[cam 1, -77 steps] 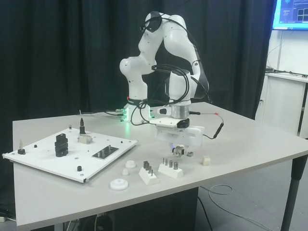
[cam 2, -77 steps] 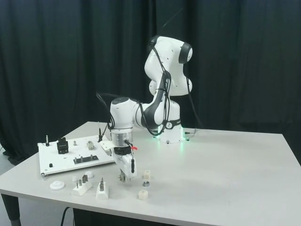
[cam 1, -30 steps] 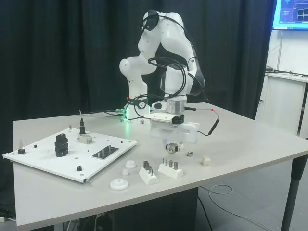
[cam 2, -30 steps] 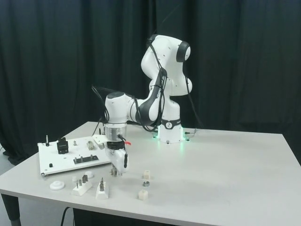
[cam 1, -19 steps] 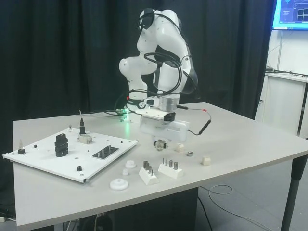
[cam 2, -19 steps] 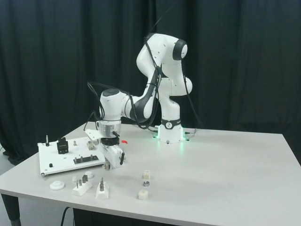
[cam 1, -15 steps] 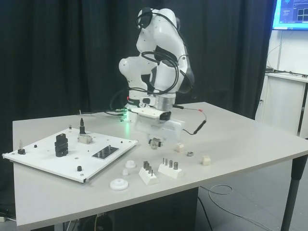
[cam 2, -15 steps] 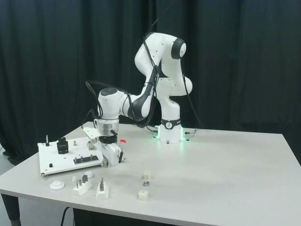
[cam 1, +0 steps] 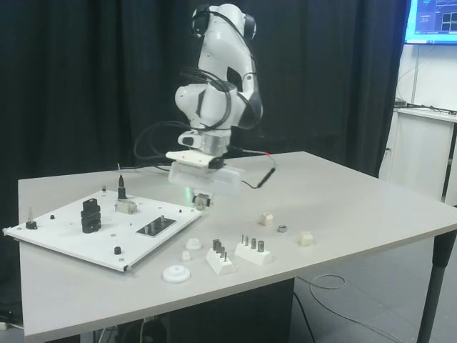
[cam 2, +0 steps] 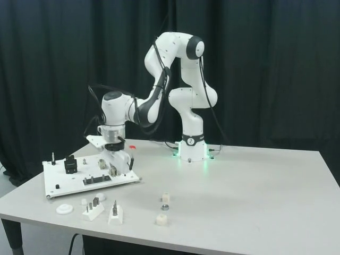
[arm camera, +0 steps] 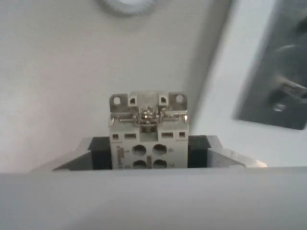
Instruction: Insert waterproof.
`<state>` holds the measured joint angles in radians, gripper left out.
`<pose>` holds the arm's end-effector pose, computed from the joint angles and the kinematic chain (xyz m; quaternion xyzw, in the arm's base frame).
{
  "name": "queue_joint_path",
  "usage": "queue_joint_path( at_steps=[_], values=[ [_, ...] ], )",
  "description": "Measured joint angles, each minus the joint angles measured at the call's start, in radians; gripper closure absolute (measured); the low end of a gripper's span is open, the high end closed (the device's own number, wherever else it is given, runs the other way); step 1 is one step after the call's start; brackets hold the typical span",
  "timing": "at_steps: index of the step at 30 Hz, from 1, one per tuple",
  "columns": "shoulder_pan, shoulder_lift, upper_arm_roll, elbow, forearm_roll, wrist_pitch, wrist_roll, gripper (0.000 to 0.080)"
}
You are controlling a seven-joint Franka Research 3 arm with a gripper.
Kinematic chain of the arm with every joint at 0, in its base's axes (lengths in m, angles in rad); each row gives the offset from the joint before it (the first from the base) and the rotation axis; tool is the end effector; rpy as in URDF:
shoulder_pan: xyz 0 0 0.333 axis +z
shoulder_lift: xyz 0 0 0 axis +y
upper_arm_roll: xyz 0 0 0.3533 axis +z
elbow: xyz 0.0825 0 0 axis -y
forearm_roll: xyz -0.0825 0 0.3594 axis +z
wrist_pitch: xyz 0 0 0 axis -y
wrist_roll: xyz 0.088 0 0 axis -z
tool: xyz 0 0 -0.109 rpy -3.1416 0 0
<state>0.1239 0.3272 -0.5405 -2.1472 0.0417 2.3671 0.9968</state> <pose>0.5128 -0.2149 0.3165 0.7544 -0.6521 -0.0084 0.0747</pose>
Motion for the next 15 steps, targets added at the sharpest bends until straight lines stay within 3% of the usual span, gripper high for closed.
queue_joint_path(
  at_steps=[6, 15],
  values=[
    [-0.023, -0.037, -0.029, -0.039, 0.000, 0.011, -0.104, 0.0488],
    [-0.027, -0.065, -0.104, -0.086, 0.000, 0.055, -0.288, 0.0488]
  ],
)
